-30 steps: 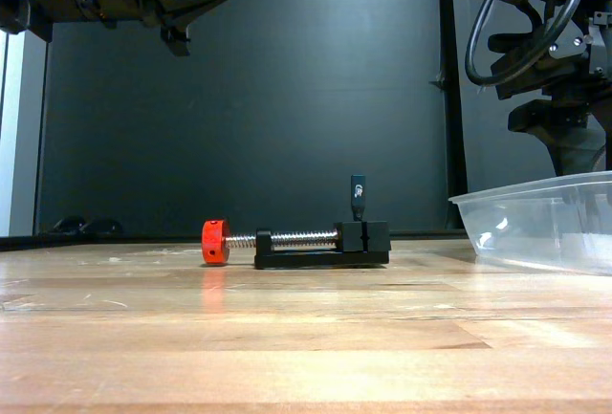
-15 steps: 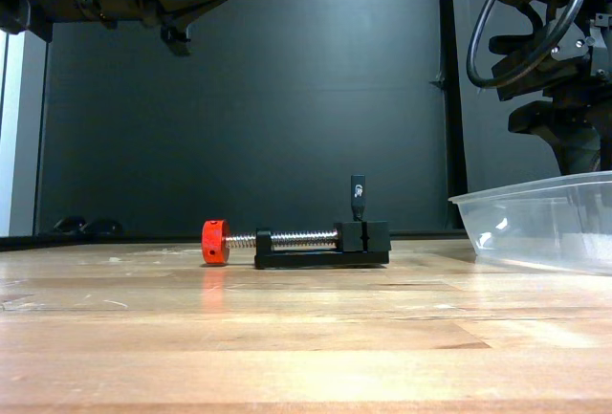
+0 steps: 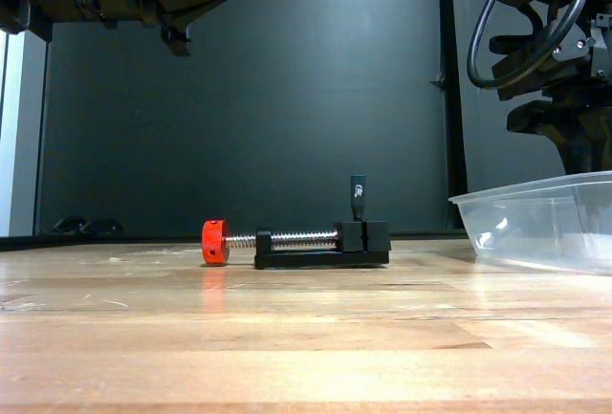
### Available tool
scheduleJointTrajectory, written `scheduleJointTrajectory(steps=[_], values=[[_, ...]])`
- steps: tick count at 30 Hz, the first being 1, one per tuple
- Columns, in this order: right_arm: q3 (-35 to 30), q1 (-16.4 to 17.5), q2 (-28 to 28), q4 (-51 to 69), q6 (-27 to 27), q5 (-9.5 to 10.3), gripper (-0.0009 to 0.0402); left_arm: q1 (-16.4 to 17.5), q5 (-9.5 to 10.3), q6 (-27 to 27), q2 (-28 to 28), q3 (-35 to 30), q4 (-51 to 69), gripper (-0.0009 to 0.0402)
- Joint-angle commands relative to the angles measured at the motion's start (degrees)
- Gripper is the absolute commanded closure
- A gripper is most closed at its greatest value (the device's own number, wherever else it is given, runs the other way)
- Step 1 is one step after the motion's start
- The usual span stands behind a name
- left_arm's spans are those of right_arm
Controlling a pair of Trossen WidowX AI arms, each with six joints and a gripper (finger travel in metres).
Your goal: Pick the USB-C connector and install on taskboard
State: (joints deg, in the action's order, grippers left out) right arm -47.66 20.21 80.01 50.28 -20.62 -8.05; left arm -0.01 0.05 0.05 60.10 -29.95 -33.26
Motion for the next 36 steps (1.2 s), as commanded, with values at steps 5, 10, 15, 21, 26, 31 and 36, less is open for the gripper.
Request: scheduleJointTrajectory(steps=[5,10,15,21,26,31,36], values=[[-0.02,0.02,0.02,-0.04,0.11,-0.46,0.0369,0.00,-0.02,-0.02,0.02,0.00,-0.02,0.0393],[-0.04,0.02,0.02,-0.07,0.11,-0.46,0.0393,0.02,-0.02,-0.02,0.02,0.00,-0.02,0.0393],[-0.04,0.02,-0.02,-0.04,0.13,-0.46,0.0394,0.02,-0.02,-0.02,0.02,0.00,-0.02,0.0393],[-0.37,0.02,-0.76,0.24,0.11,-0.48,0.0393,0.00,-0.02,-0.02,0.02,0.00,-0.02,0.0393],[-1.55,-0.20,-1.29,2.23,0.20,-0.48,0.0393,0.00,-0.02,-0.02,0.02,0.00,-0.02,0.0393],[-3.69,-0.37,-2.45,5.25,1.25,-0.50,0.0393,0.00,-0.02,-0.02,0.02,0.00,-0.02,0.0393],[-6.78,-0.74,-3.21,9.81,2.54,-0.46,0.0393,0.00,-0.02,-0.02,0.02,0.00,-0.02,0.0393]])
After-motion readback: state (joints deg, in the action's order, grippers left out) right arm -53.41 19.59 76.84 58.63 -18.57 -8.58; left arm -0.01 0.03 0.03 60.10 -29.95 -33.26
